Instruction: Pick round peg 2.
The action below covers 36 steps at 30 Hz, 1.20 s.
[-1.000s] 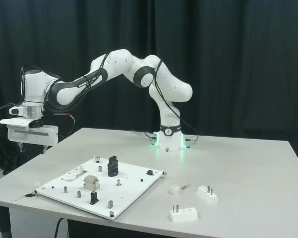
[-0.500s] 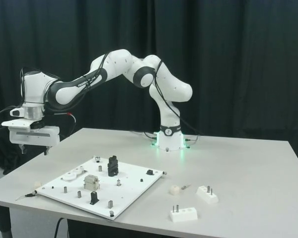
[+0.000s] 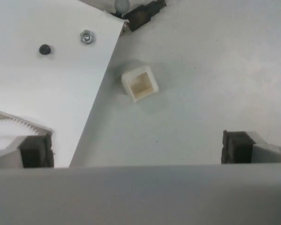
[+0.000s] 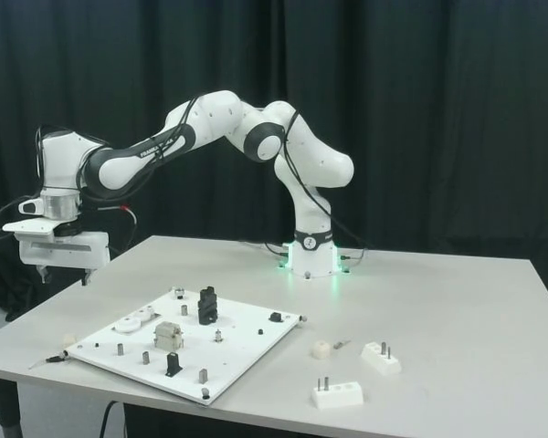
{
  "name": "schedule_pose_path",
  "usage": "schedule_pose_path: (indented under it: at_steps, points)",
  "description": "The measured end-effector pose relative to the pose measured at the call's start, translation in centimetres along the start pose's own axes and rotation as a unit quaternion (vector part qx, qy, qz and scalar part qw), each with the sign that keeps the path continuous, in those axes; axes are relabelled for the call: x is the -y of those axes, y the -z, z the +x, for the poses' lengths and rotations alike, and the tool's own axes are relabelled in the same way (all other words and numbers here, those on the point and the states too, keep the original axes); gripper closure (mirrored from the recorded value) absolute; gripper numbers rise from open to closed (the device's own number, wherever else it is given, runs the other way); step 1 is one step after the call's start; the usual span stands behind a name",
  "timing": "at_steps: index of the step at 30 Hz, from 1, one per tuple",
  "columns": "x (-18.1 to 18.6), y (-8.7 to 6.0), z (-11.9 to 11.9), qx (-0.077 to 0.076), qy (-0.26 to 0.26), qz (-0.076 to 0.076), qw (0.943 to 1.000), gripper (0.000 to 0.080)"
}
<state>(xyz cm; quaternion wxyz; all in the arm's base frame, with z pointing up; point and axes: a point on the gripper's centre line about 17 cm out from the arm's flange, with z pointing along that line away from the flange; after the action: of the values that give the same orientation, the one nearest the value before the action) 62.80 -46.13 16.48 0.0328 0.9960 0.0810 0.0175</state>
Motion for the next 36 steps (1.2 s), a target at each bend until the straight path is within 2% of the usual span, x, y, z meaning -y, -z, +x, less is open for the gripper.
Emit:
schedule_pose_path:
  at_steps: [12, 21, 26, 31, 36]
  points:
    - [0.0, 0.4, -0.5, 0.005, -0.003, 0.006, 1.0000, 0.0003]
    - [0.5, 1.3, -1.1, 0.016, -0.003, 0.018, 0.9997, 0.0003]
    - [1.0, 1.8, -1.3, 0.019, -0.022, 0.027, 0.9992, 0.0003]
    - [2.2, 2.5, -1.5, 0.024, -0.047, 0.047, 0.9975, 0.0003]
    - [4.8, 3.3, -1.6, 0.035, -0.081, 0.080, 0.9929, 0.0003]
